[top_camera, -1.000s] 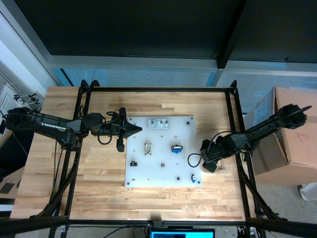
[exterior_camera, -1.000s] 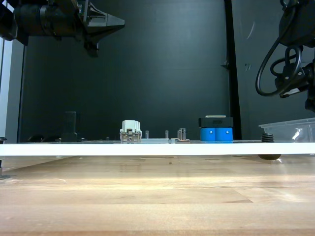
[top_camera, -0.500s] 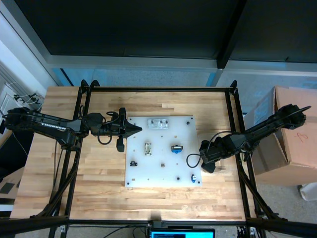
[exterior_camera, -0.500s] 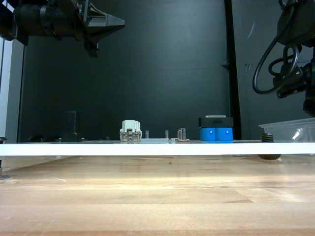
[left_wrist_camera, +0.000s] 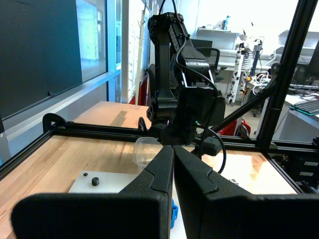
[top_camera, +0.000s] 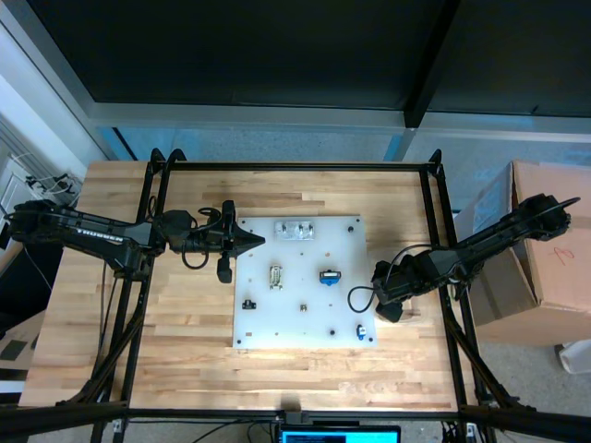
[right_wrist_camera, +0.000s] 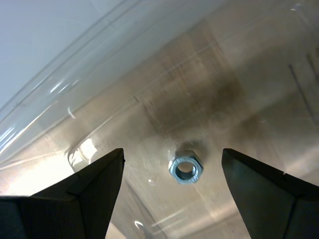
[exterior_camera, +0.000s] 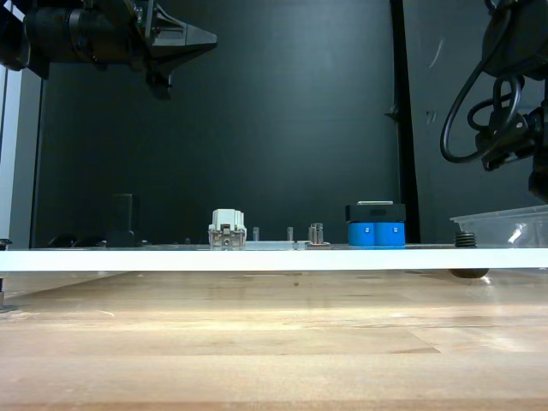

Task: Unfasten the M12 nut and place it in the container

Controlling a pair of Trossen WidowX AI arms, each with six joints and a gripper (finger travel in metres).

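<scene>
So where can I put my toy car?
Bare table in front of the board and at its near left. Crowded at right: the right gripper hangs open over the container with the loose nut. The left gripper, shut, hovers over the board's far left edge.

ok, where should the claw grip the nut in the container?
Probably across two opposite flats, from straight above: the nut lies flat, bore up, on the container floor. The right claw hangs open above it; the left claw, shut, is over the board's far left corner.
</scene>
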